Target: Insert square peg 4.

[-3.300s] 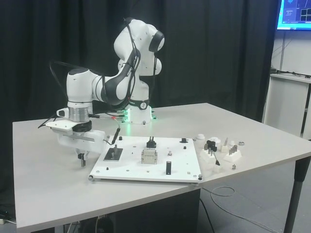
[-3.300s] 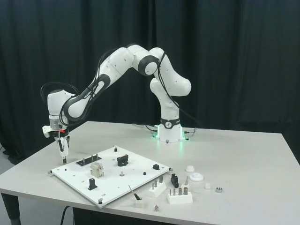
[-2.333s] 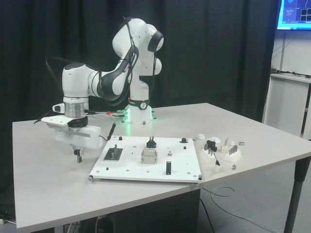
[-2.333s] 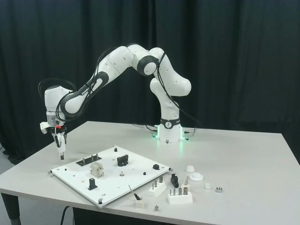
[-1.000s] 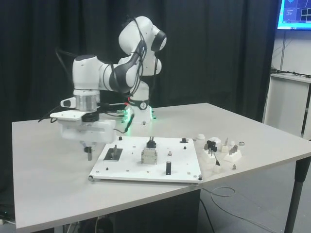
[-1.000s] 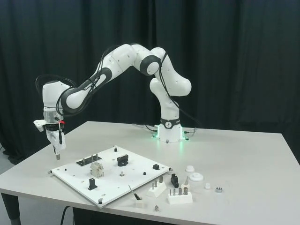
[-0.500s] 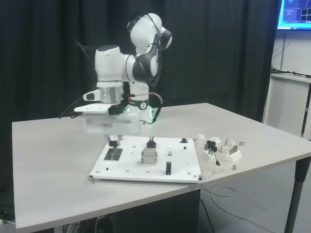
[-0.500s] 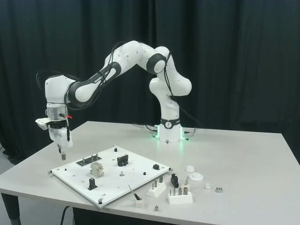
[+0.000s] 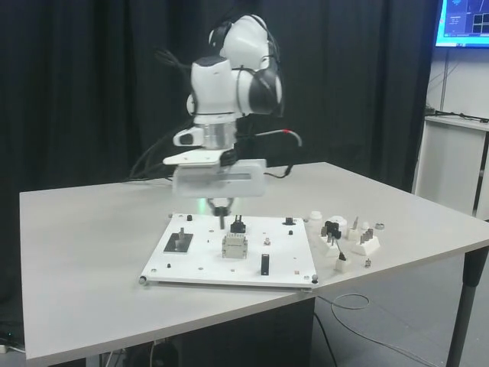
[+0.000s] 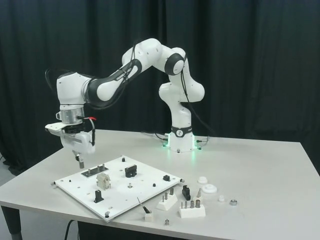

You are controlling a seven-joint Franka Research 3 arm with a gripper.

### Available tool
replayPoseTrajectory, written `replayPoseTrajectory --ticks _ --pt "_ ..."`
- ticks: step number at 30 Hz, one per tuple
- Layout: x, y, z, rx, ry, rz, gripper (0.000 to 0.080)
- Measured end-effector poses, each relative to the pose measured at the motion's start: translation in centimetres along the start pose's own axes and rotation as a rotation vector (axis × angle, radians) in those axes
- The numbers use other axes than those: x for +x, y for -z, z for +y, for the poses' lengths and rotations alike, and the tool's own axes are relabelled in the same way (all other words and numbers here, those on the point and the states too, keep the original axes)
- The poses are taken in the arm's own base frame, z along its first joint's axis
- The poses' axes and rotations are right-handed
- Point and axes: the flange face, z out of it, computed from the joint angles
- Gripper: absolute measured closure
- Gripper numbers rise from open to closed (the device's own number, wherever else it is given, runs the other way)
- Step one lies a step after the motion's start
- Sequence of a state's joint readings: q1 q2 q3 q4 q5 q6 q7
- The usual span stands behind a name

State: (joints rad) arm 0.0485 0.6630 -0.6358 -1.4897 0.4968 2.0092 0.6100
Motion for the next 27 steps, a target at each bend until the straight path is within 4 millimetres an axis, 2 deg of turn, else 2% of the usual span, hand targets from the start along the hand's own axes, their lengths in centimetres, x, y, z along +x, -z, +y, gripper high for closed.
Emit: replayPoseTrajectory --ticks 12,27 --pt "-5.5 -0.4 -4.0 -0.058 0.054 0.041 0.0706" --pt "-9.0 -2.5 -7.3 -0.043 0.056 0.108 0.0706"
